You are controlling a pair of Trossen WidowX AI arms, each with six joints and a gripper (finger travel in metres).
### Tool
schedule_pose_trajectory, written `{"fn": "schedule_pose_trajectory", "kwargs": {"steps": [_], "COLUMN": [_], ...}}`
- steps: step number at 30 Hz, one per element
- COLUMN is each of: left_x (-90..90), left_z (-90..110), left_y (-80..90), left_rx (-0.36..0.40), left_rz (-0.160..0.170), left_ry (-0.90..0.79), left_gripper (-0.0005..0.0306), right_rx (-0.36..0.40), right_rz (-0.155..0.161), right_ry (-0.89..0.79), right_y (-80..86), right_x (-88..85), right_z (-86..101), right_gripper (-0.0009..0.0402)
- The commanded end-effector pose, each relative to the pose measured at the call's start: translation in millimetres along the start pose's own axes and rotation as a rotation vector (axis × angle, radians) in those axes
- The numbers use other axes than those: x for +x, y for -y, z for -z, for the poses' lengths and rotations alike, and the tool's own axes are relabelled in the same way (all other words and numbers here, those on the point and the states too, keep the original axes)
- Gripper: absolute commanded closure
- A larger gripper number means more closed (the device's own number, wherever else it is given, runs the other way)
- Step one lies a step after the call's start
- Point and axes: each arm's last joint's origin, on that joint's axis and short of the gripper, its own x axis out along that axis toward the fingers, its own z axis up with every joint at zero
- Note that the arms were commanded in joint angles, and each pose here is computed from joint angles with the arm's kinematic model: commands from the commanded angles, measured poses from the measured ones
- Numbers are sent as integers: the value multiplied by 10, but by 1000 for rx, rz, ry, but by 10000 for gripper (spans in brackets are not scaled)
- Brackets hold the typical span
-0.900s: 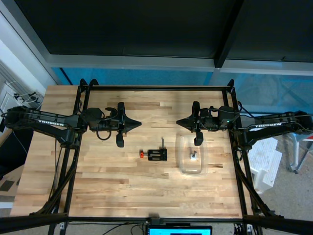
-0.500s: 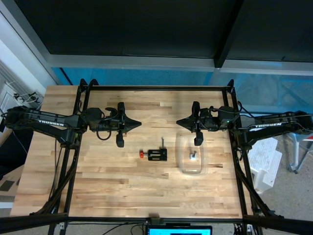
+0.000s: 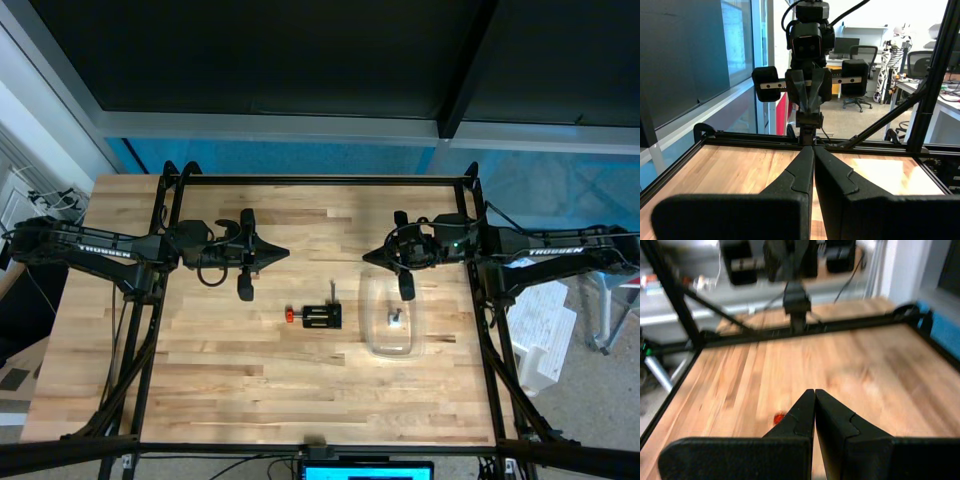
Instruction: Pick the usb-c connector and install on the hub
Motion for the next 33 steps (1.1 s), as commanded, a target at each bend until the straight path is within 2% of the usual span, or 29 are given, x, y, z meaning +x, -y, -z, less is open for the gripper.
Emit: {"fn": "schedule_pose_trajectory", "kwargs": {"steps": [1, 19, 33], "left_x": [1, 1, 1], "left_z": [-1, -1, -1], "left_y": [-1, -1, -1], "left_rx": [0, 0, 0], "left_rz": [0, 0, 0], "left_ry": [0, 0, 0], "left_gripper": [300, 300, 300], "right_rx": [1, -3, 11], "right_rz": [-15, 16, 2], "right_ry": [-87, -455, -691], "right_y": [-17, -59, -240], "right_x": [-43, -331, -291], "right_z": [-26, -71, -110], "right_gripper": [393, 393, 393]}}
